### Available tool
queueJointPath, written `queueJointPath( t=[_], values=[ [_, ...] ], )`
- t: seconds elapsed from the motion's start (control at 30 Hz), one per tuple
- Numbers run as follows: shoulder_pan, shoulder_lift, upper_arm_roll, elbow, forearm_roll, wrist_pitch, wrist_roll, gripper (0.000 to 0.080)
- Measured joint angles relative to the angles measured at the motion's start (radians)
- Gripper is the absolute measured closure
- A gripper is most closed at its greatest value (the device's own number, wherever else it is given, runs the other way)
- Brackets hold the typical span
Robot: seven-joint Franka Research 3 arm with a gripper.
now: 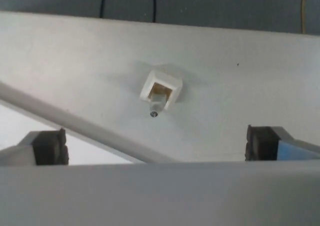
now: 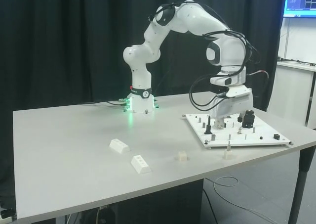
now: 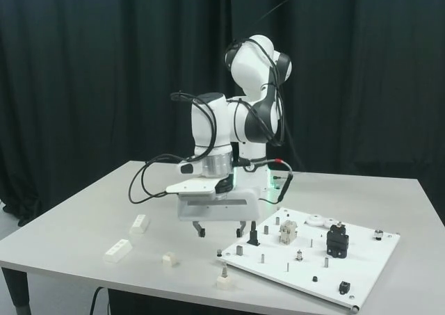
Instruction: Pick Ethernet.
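One white Ethernet socket block [image 1: 161, 90] sits at frame centre on the grey table [image 1: 75, 61] | jaws spread wide, holding nothing, high above it | advice: descend straight, keep block centred between fingertips [image 1: 50, 147], close only once level.

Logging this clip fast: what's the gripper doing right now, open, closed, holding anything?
Gripper: open and empty, fingers spread wide, hovering above the small white square Ethernet connector on the grey table, not touching it.
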Motion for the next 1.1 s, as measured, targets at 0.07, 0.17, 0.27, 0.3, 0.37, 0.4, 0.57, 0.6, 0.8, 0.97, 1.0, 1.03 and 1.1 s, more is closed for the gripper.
queueJointPath(
  t=[0.07,0.17,0.27,0.3,0.37,0.4,0.57,0.6,0.8,0.97,1.0,1.03,1.1],
  values=[
    [0.0,0.006,0.0,0.0,0.0,0.002,0.024,0.0035],
    [0.001,0.016,0.0,0.0,-0.001,0.005,0.051,0.0035],
    [0.002,0.025,0.0,0.0,-0.001,0.007,0.066,0.0009],
    [0.002,0.028,0.0,0.0,-0.001,0.008,0.071,0.0009],
    [0.003,0.034,0.0,0.0,-0.001,0.01,0.084,0.0004],
    [0.003,0.037,0.0,0.0,-0.001,0.011,0.089,0.0003],
    [0.006,0.051,0.0,0.0,-0.001,0.018,0.101,0.0003],
    [0.007,0.054,0.0,0.0,-0.002,0.02,0.101,0.0003],
    [0.01,0.068,0.003,0.0,-0.003,0.021,0.113,0.0003],
    [0.013,0.078,0.005,0.0,-0.006,0.022,0.12,0.0003],
    [0.014,0.08,0.005,0.0,-0.007,0.022,0.12,0.0003],
    [0.015,0.082,0.005,0.0,-0.007,0.022,0.12,0.0003],
    [0.016,0.087,0.006,0.0,-0.007,0.022,0.121,0.0003]
  ],
)
